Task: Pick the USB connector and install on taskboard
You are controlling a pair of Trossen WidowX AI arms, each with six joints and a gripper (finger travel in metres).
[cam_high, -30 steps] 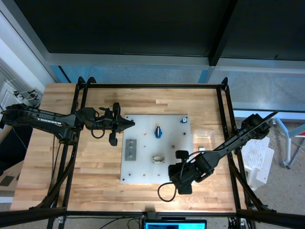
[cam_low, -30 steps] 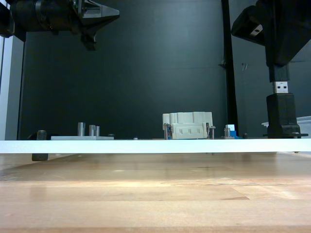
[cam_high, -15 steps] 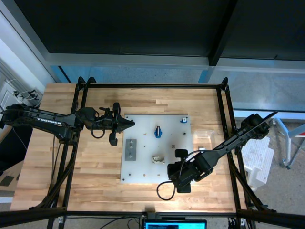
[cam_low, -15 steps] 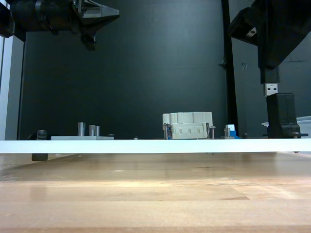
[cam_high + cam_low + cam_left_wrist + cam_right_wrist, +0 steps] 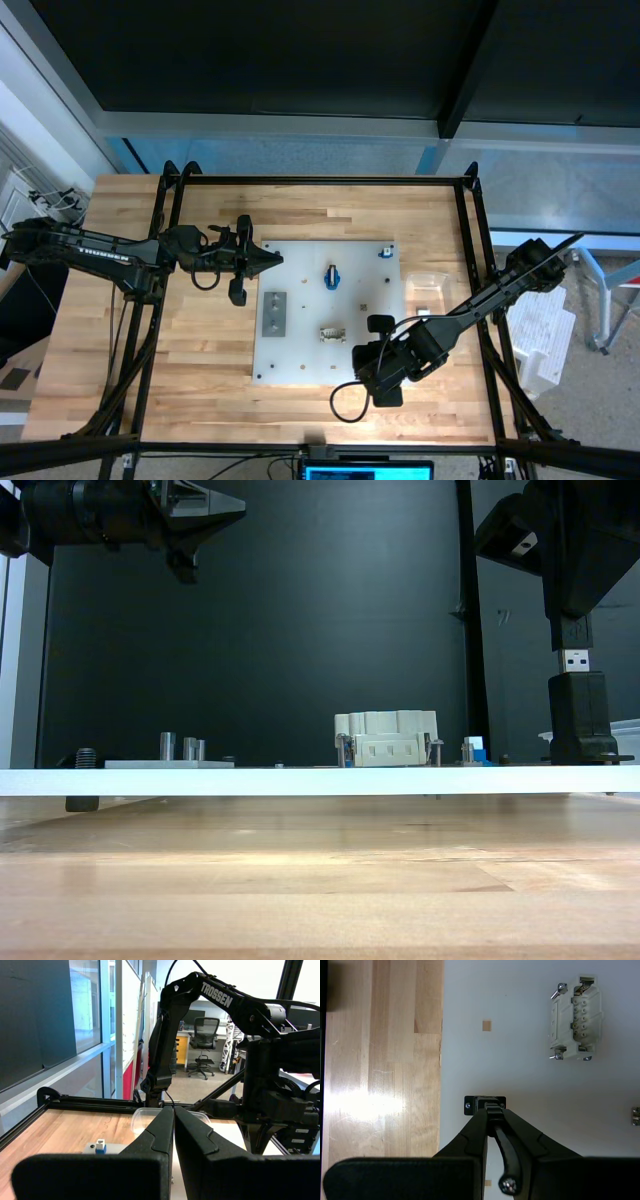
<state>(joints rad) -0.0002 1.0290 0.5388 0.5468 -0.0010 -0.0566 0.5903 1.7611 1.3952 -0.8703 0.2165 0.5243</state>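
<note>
My right gripper [image 5: 376, 372] hangs over the near right part of the white taskboard [image 5: 300, 290], shut on the USB connector [image 5: 492, 1111]. In the low view the USB connector's metal tip [image 5: 574, 661] points straight down, just above the black socket [image 5: 580, 720] on the taskboard [image 5: 300, 780]. The right wrist view shows that socket [image 5: 472, 1104] right under my closed fingers [image 5: 476, 1127]. My left gripper [image 5: 272, 258] hovers high over the board's far left edge, shut and empty, its fingers [image 5: 160, 1132] pressed together.
On the board stand a beige multi-pin connector [image 5: 331, 333], a grey metal block [image 5: 273, 312] and a blue knob [image 5: 332, 276]. A clear plastic tray [image 5: 428, 290] lies to the right of the board. A black frame [image 5: 320, 181] rims the wooden table.
The right gripper, with the plug, shifted slightly left half a second ago and has come back right; the plug tip is again over the socket. The left arm has not moved.
</note>
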